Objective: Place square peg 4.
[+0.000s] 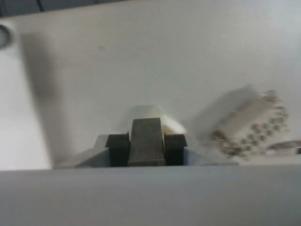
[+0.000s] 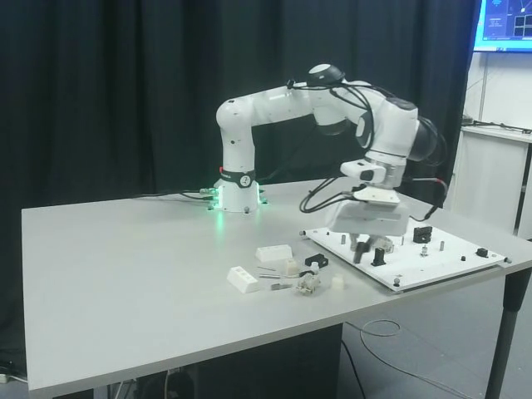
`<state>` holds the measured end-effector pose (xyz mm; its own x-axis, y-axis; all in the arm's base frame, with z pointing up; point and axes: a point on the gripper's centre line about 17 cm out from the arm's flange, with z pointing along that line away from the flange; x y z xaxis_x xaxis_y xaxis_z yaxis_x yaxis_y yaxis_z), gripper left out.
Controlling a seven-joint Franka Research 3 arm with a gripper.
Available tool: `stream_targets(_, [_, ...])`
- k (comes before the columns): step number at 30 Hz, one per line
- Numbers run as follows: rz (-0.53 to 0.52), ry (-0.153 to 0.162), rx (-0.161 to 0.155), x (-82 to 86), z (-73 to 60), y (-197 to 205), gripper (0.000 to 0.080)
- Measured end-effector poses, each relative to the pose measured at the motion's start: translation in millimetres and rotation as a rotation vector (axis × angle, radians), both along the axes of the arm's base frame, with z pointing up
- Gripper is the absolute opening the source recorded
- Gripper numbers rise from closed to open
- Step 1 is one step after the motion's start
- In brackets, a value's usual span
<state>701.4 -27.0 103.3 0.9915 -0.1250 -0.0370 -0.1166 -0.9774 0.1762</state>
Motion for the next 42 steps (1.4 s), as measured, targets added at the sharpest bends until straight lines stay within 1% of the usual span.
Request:
stream_targets(5, [-0.003,-0.001,-0.025,-7.5,0.8,-28.6,0.0154])
stream_targets(14, [-0.013,-0.027,-0.067,-19.5,-0.9,-80.4,0.0154])
stream_targets(19, [-0.03,-0.054,-0.094,-24.1,-2.1,-109.5,0.0154])
stream_targets(23, [-0.051,-0.08,-0.102,-26.3,-4.3,-129.7,0.0154])
stream_targets(26, [-0.074,-0.098,-0.095,-29.3,-7.1,-143.2,0.0154])
stream_targets(30, [-0.112,-0.127,-0.075,-31.9,-11.6,-159.9,0.0154])
stream_targets(37, [-0.138,-0.164,-0.03,-34.2,-23.0,-189.2,0.0154])
stream_targets(42, [-0.147,-0.179,0.005,-36.9,-35.2,-205.6,0.0154])
